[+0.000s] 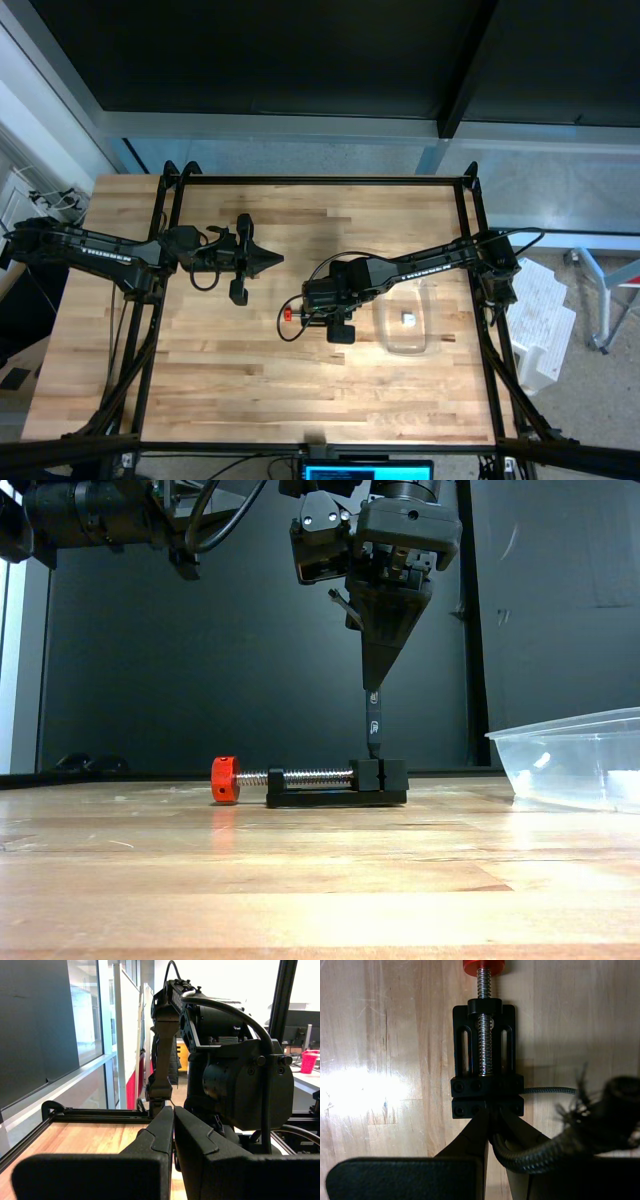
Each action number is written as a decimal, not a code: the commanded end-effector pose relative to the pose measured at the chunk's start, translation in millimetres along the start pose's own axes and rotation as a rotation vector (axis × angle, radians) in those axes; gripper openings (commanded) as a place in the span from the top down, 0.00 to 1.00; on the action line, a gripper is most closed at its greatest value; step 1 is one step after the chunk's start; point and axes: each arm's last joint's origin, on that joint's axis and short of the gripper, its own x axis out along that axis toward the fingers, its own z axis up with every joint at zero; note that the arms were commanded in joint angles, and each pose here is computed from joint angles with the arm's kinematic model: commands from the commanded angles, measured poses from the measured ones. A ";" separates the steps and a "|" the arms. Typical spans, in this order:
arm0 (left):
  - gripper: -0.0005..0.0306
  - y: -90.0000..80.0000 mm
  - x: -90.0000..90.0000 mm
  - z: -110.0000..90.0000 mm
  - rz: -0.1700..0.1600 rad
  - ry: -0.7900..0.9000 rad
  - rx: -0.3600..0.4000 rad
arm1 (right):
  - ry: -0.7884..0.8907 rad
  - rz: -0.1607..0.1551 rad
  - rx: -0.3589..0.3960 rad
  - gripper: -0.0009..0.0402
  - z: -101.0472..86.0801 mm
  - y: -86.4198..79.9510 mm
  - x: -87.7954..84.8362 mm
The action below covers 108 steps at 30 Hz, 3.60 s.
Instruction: Pick the USB-C connector and install on taskboard
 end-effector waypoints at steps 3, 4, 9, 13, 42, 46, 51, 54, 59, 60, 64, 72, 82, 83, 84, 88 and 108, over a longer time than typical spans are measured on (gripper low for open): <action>0.98 0.0 0.0 0.0 0.000 0.000 0.000 | 0.004 0.001 -0.003 0.98 -0.1 0.2 2.1; 0.98 0.0 0.0 0.0 0.000 0.000 0.000 | 0.005 0.002 -0.004 0.98 -0.1 0.4 2.1; 0.98 0.0 0.0 0.0 0.000 0.000 0.000 | 0.004 0.002 -0.004 0.98 -0.1 0.4 1.8; 0.98 0.0 0.0 0.0 0.000 0.000 0.000 | 0.000 0.002 -0.009 0.98 0.6 0.4 0.9; 0.98 0.0 0.0 0.0 0.000 0.000 0.000 | -0.087 0.016 -0.079 0.42 -10.6 -7.2 -51.4; 0.98 0.0 0.0 0.0 0.000 0.000 0.000 | -0.085 0.015 -0.094 0.39 -17.2 -10.0 -64.3; 0.98 0.0 0.0 0.0 0.000 0.000 0.000 | -0.122 0.020 -0.093 0.39 -21.8 -12.4 -79.3; 0.98 0.0 0.0 0.0 0.000 0.000 0.000 | -0.138 0.021 -0.098 0.40 -24.0 -14.2 -85.2; 0.98 0.0 0.0 0.0 0.000 0.000 0.000 | -0.148 0.032 -0.109 0.49 -31.3 -22.9 -89.2; 0.98 0.1 0.0 0.0 0.000 0.000 0.000 | -0.154 0.047 -0.104 0.53 -33.7 -26.9 -90.2; 0.98 0.1 0.0 0.0 0.000 0.000 0.000 | -0.231 0.087 -0.061 0.69 -45.1 -46.1 -95.3; 0.98 0.1 0.0 0.0 0.000 0.000 0.000 | -0.598 0.074 -0.081 0.97 -65.9 -57.4 -117.6; 0.98 0.0 0.0 0.0 0.000 0.000 0.000 | -0.963 0.044 -0.065 0.98 -84.5 -69.7 -127.9; 0.98 0.0 0.0 0.0 0.000 0.000 0.000 | -1.002 0.043 -0.060 0.98 -87.0 -70.3 -128.0; 0.98 0.1 0.0 0.0 0.000 0.000 0.000 | -1.039 0.044 -0.056 0.98 -90.4 -70.5 -128.6; 0.98 0.1 0.0 0.0 0.000 0.000 0.000 | -1.172 0.051 -0.038 0.98 -104.7 -71.0 -126.1; 0.98 0.0 0.0 0.0 0.000 0.000 0.000 | -1.364 0.109 0.041 0.98 -135.1 -71.8 -94.5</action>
